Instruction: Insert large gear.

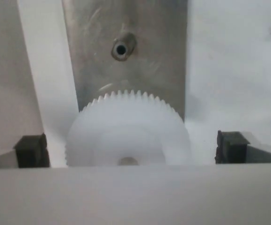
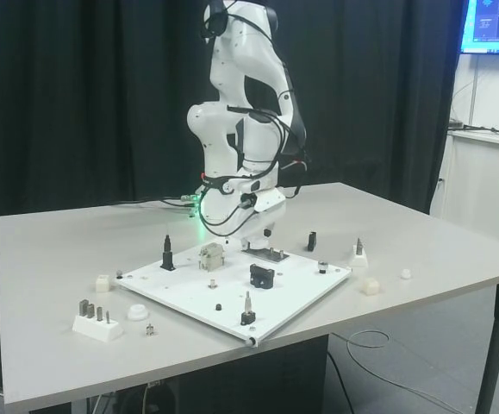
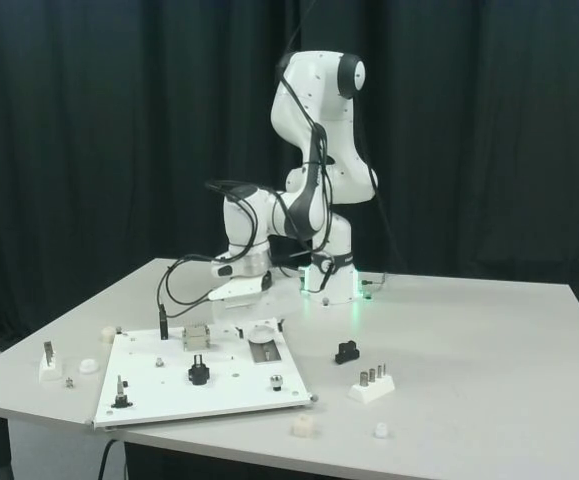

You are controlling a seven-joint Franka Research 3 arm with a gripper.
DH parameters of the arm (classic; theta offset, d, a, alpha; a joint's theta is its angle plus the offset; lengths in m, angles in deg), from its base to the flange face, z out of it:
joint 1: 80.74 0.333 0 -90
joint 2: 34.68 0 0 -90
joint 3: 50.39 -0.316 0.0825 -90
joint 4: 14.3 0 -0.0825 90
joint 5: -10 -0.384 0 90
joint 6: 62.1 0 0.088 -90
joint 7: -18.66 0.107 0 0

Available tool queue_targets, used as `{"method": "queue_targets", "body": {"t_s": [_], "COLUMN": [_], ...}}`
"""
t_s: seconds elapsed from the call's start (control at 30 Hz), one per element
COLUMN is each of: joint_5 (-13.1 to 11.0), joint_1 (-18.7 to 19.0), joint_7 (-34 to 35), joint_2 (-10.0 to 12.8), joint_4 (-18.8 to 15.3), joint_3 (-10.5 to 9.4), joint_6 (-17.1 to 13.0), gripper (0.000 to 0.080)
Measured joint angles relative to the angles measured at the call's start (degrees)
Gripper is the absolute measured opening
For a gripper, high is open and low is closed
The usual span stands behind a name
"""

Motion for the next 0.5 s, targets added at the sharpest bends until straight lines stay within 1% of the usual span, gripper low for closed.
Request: {"method": "queue_targets", "body": {"t_s": [0.13, 0.3, 0.4, 0.5], "joint_5": [0.14, 0.90, 1.09, 1.09], "joint_1": [0.00, 0.00, -0.01, -0.02], "joint_7": [0.04, 0.52, 2.32, 5.98], "joint_2": [-0.89, -2.06, -2.74, -3.33], "joint_4": [0.21, 0.51, 0.66, 0.77], "joint_3": [0.95, 3.07, 4.61, 6.07], "joint_6": [0.66, 1.31, 1.88, 2.13], "gripper": [0.0797, 0.0799, 0.0799, 0.0799]}}
